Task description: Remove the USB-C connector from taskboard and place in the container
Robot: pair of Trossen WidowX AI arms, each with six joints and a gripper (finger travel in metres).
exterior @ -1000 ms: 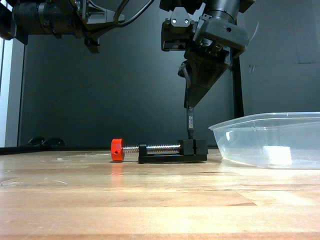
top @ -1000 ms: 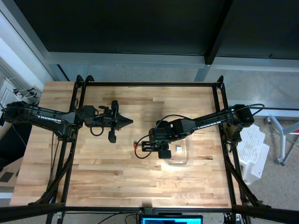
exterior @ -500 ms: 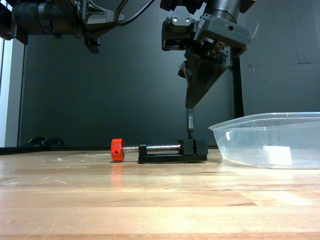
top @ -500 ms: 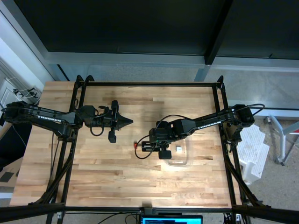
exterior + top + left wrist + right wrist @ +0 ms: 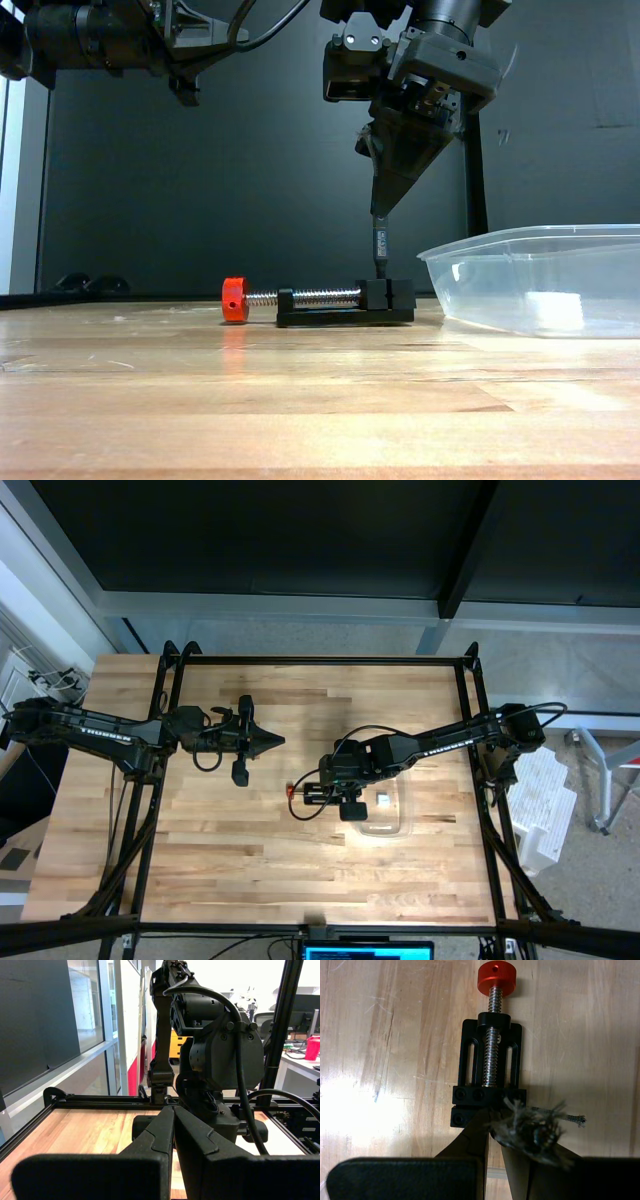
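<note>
Mid-extraction, the right end effector (image 5: 380, 213) pinches the upright USB-C connector (image 5: 380, 248) standing in the taskboard (image 5: 345, 303) beside the container (image 5: 540, 280); a straight lift seems next, while the left end effector (image 5: 270, 742) hangs closed and empty above the surface's (image 5: 250, 860) left.

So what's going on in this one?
The right gripper is pinched on the top of the USB-C connector, which stands upright with its lower end at the taskboard. The container sits beside the board, connector not yet in it. The left gripper hangs shut above the table, off to the side.
</note>
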